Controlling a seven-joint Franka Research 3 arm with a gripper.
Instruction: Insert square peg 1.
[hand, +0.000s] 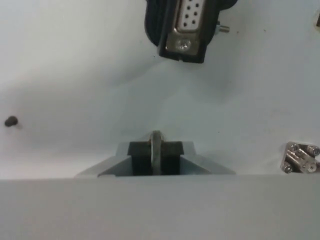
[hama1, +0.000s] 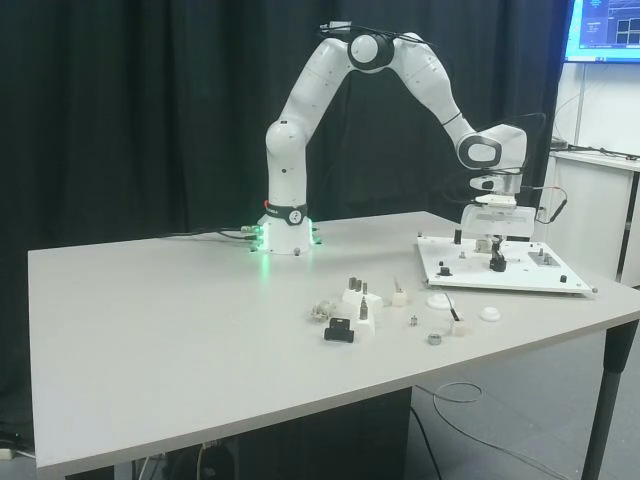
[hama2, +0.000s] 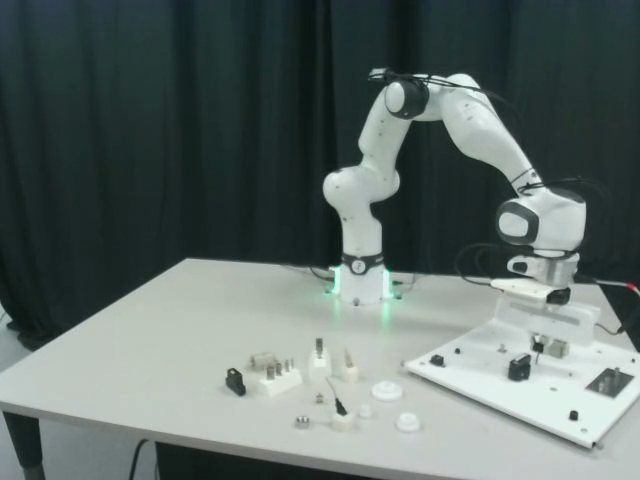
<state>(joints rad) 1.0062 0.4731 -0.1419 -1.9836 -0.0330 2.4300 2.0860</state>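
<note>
In the wrist view my gripper (hand: 156, 161) is shut on a thin grey metal peg (hand: 156, 142), which stands upright between the two black fingers (hand: 138, 156). Peg and gripper hang just above the white board (hand: 75, 90). The lower end of the peg is hidden, so I cannot tell whether it touches the board or a hole. From the room views the gripper (hama1: 492, 243) (hama2: 546, 343) points straight down over the middle of the white board (hama1: 520, 281) (hama2: 480, 378) at the table's right end.
On the board, a black connector with a grey metal face (hand: 186, 31) (hama1: 497, 262) (hama2: 519, 367) lies close to the gripper. A small black screw (hand: 11, 121) and a metal fitting (hand: 300, 158) are also there. Several loose parts and white holders (hama1: 352, 310) (hama2: 290, 375) lie mid-table.
</note>
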